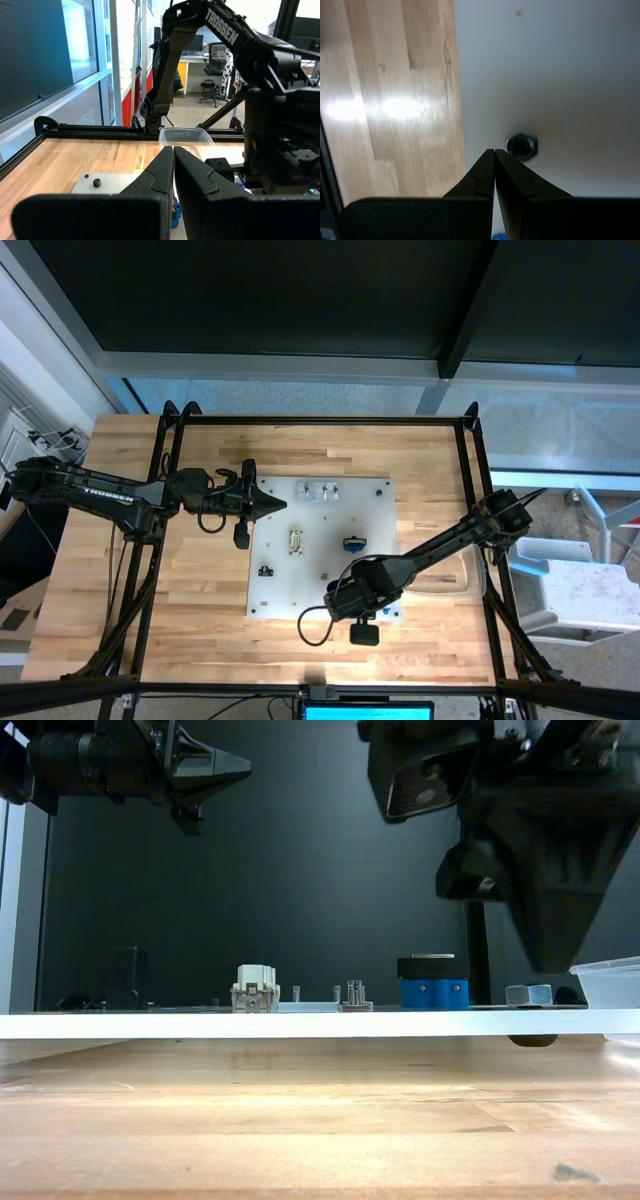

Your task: Unfasten the M12 fastener and place in the container

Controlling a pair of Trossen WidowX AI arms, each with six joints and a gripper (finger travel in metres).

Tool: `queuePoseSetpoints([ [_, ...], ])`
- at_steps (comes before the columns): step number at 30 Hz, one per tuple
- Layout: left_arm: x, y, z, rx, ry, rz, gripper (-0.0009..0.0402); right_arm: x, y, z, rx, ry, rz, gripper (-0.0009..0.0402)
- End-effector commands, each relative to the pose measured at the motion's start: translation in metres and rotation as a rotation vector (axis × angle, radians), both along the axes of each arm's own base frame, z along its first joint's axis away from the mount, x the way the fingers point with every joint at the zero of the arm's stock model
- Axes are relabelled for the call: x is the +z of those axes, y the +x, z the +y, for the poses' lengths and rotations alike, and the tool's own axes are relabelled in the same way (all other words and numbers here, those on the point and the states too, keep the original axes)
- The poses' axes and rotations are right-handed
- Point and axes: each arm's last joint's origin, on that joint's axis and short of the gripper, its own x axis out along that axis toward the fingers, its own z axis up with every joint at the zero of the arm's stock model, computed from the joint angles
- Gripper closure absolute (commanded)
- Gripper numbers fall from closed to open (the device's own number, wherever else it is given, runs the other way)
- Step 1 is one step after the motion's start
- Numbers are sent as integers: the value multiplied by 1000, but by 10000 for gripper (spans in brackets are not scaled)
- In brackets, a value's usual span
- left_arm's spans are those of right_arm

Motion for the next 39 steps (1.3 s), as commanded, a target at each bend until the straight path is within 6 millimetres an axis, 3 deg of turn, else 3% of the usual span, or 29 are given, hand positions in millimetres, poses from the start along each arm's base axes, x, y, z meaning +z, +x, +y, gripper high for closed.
queuePoseSetpoints([
  [1, 0, 0, 0, 0, 0, -1, 393, -5, 1, 2, -2, -1, 2, 393],
  [23, 0, 0, 0, 0, 0, 0, 393, -9, -1, -1, -6, -57, 29, 393],
  [29, 0, 0, 0, 0, 0, 0, 393, 6, -9, -14, -121, -325, -42, 393],
  [39, -1, 0, 0, 0, 0, 15, 393, 17, -14, -9, -126, -194, -14, 393],
])
